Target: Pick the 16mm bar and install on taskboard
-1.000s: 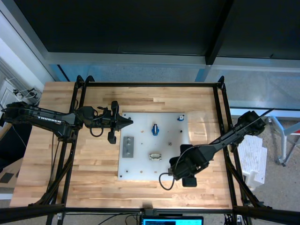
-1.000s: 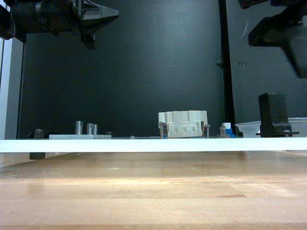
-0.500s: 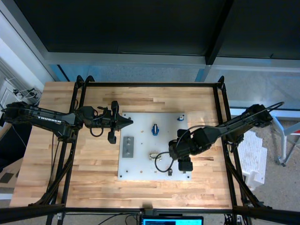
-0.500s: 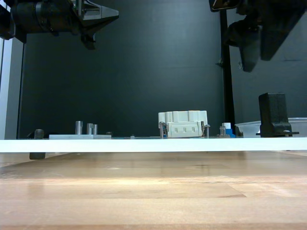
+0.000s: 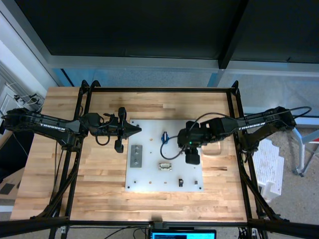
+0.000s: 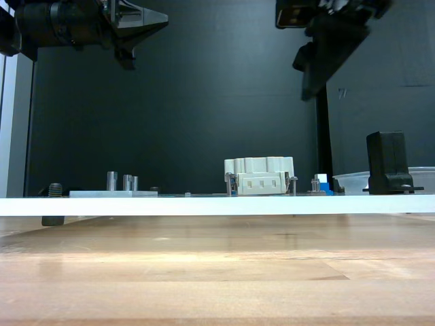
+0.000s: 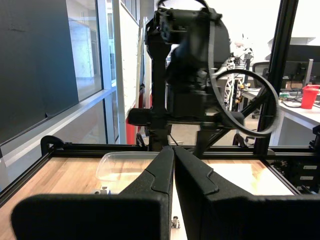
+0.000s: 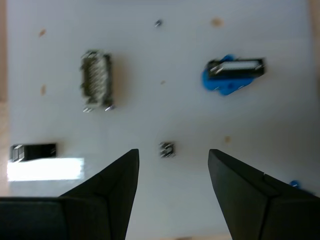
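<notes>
The taskboard [image 5: 149, 179] is a white square plate in the middle of the table, and its edge [image 6: 170, 205] runs across the low view. A tiny grey metal peg, the 16mm bar [image 8: 166, 148], stands on the board between the connector and the blue knob; it also shows as a short stub [image 6: 314, 182]. My right gripper [image 8: 172, 152] hangs open high above it [image 6: 309, 81], over the board's right half [image 5: 188, 143]. My left gripper [image 5: 135, 129] is shut and empty, held in the air at the board's far left corner [image 6: 162, 19] [image 7: 173, 150].
On the board are a grey block with pegs [image 5: 136, 155] [image 6: 112, 193], a blue knob [image 5: 165, 137] [image 8: 231, 75], a silver connector [image 5: 164, 166] [image 6: 259, 176] [image 8: 96, 81] and a black part [image 5: 181, 182] [image 6: 387, 163]. A clear plastic tub [image 5: 214, 144] lies right of the board.
My right arm has swung from the board's near right corner up and away, and its gripper now hangs over the board's right middle. The left arm has not moved.
</notes>
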You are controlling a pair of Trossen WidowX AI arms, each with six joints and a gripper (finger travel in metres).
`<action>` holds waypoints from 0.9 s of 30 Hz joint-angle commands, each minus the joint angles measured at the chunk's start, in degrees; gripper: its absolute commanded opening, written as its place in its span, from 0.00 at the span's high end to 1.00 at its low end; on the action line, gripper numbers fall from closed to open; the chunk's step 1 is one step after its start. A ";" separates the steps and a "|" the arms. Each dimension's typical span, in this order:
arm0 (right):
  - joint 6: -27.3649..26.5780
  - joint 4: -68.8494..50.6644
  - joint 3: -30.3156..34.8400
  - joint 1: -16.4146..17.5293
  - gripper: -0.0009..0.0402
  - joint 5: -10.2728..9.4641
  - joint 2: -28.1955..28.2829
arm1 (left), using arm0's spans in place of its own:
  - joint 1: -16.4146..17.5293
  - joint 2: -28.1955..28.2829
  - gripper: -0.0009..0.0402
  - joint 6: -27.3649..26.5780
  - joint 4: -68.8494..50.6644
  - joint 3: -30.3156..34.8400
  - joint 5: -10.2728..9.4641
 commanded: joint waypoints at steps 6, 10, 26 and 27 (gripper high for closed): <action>-5.11 4.59 -0.04 -4.79 0.68 -0.07 -1.49 | 0.02 0.00 0.98 0.00 0.00 0.00 0.00; -7.15 6.99 -0.55 -6.16 0.76 -0.15 -3.37 | 0.02 0.00 0.98 0.00 0.02 0.00 0.00; -9.16 26.29 -10.71 -8.76 0.98 -5.27 -11.32 | 0.02 0.00 0.98 0.00 0.00 0.00 0.00; -9.55 28.06 -11.52 -8.76 0.98 -5.29 -11.93 | 0.02 0.00 0.98 0.00 0.02 0.00 0.00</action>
